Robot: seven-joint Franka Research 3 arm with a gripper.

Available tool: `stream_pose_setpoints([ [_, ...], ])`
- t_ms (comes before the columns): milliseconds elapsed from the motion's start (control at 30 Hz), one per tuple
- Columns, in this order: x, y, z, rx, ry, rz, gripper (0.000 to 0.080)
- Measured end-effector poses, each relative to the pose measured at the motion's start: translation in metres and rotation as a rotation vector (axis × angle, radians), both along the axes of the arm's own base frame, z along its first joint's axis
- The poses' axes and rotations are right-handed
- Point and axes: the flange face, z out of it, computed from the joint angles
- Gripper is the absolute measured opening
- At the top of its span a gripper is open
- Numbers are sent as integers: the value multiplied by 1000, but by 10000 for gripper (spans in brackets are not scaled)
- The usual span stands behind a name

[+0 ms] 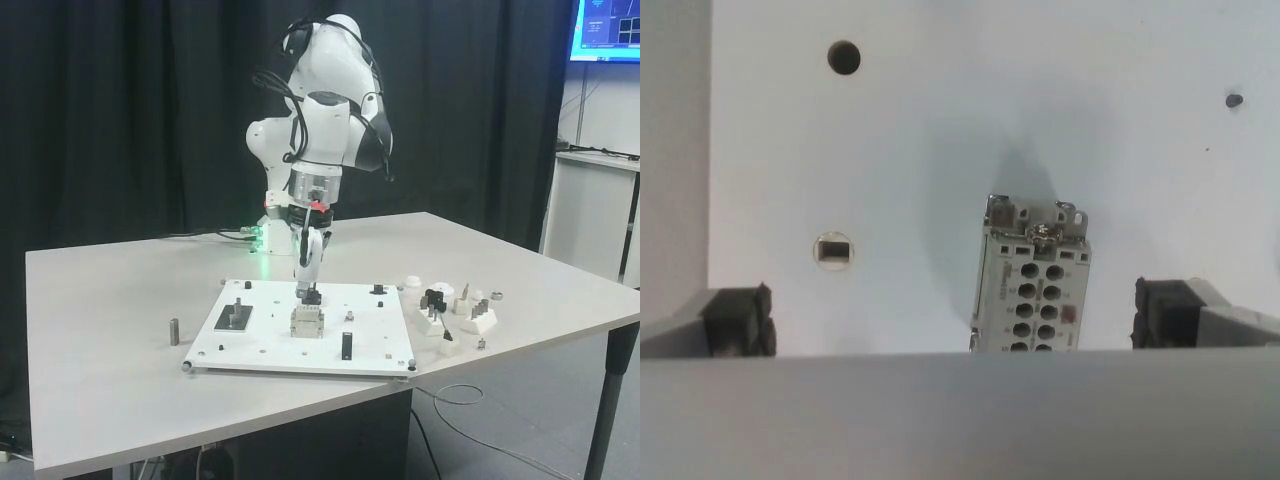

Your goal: Pick square peg 4.

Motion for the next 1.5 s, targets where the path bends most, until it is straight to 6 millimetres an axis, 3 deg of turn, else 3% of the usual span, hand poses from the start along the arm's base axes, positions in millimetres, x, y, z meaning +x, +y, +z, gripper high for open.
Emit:
stream_pose_setpoints([
  [867,-7,-5,2,-34,59,34,800],
  [1133,-28,-18,9,-43,154,91,800],
  [1500,-78,-48,20,-28,233,227,800],
])
